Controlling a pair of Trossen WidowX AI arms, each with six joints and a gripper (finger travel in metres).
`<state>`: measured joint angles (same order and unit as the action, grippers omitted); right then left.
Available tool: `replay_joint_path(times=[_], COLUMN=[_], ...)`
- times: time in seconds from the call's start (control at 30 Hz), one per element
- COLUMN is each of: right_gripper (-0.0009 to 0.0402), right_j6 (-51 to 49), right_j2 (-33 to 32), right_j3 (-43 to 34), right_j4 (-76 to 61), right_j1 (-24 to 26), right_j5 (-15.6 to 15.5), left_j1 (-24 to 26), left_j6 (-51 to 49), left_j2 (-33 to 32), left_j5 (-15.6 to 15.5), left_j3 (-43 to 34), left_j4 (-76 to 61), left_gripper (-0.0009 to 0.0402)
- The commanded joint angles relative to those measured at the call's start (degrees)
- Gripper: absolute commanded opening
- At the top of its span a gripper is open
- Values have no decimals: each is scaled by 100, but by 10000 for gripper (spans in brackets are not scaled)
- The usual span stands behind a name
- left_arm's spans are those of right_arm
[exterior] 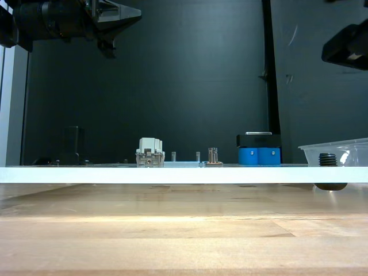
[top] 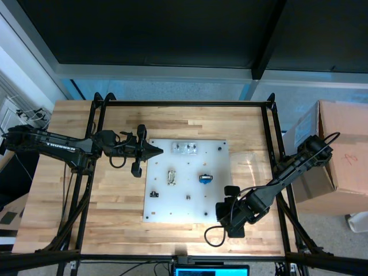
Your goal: Remove the RJ45 connector from the taskboard and place in the container
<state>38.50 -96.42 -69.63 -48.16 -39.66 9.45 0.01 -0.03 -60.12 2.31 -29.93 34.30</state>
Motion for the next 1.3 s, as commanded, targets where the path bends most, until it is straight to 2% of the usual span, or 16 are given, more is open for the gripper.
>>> replay_joint_path(times=[0.03,0.1,0.3,0.57,0.7,1.07,1.3], right_gripper=[170,176,183,167,136,-5,1], right_j6=[7,9,9,55,52,48,48], right_j2=[2,26,33,33,35,155,297], right_j3=[33,57,133,387,376,378,378], right_j4=[26,50,144,466,479,466,407], right_j1=[-28,-52,-68,-87,-90,-96,-87], right_j5=[68,155,166,153,151,138,151], left_j1=[-2,0,0,0,-2,0,0], left_j6=[2,2,2,2,2,2,2], left_j2=[0,0,0,0,0,0,0], left_j5=[2,2,2,2,2,2,2], left_j3=[-2,-2,-2,-2,-2,-2,-2], left_j4=[2,2,2,2,2,2,2], left_gripper=[0,0,0,0,0,0,0])
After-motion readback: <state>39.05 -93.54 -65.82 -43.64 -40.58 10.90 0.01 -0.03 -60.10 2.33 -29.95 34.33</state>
